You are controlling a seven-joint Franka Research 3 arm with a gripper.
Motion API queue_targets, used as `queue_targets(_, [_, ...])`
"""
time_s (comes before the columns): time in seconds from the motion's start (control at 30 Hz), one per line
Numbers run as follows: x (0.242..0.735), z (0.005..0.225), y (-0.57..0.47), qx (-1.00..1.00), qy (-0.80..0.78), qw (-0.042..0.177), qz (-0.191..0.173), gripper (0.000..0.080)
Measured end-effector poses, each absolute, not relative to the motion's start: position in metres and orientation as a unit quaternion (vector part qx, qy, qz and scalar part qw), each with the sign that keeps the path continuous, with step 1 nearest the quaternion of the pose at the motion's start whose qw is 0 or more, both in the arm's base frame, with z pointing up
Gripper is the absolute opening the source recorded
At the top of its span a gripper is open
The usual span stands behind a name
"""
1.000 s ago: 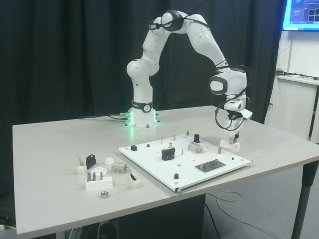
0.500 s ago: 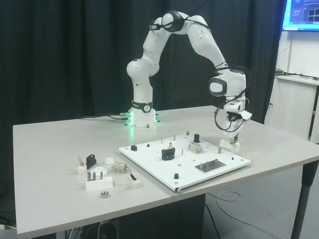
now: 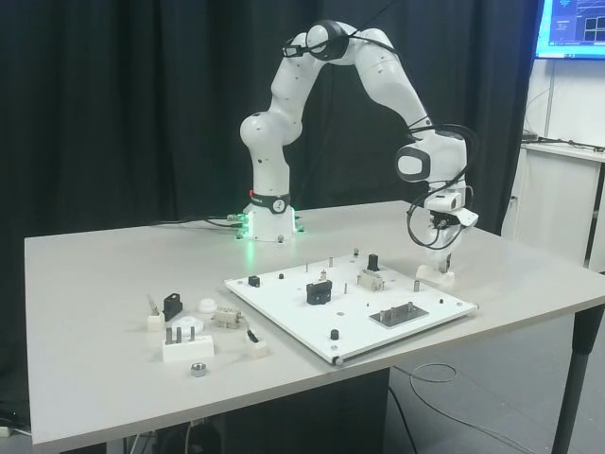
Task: Pick round peg 4.
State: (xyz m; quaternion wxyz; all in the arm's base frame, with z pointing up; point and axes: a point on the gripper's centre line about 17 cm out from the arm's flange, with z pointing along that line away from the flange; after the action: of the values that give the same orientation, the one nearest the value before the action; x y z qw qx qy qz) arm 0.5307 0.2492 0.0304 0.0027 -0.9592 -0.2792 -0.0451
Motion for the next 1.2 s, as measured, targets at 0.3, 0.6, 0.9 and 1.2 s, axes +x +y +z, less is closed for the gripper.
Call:
queue_targets(0.3, [0.531, 0.031, 0.249, -0.960, -0.277, 0.003, -0.045, 0.0150])
queue_targets(0.6, [0.528, 0.044, 0.253, -0.962, -0.270, 0.008, -0.041, 0.0150])
queue_targets(0.9, [0.522, 0.069, 0.262, -0.963, -0.266, 0.017, -0.037, 0.0150])
queue_targets(1.2, [0.519, 0.088, 0.266, -0.963, -0.265, 0.023, -0.035, 0.0150])
